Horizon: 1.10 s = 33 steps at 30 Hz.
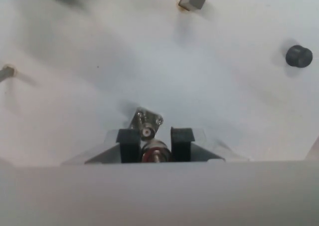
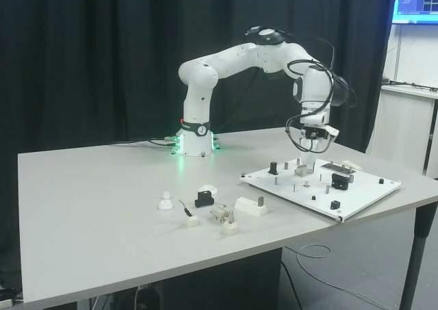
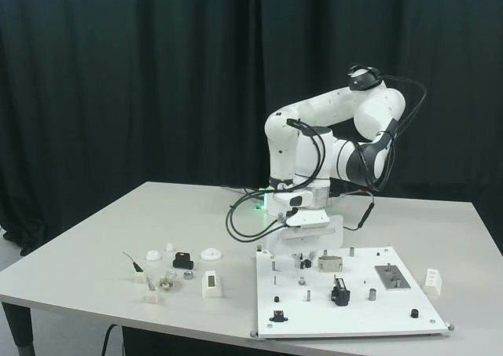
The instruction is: Place BNC.
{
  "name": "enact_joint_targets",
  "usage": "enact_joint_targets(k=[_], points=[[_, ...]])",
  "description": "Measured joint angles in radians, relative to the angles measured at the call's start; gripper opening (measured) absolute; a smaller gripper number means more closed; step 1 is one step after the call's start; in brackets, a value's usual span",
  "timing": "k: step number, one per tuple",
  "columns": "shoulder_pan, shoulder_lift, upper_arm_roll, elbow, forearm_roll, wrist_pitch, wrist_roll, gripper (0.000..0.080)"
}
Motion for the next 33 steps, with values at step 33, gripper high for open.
enact_joint_targets(k=[33], points=[[-0.083,0.003,-0.033,-0.173,-0.027,0.083,-0.076,0.0124]])
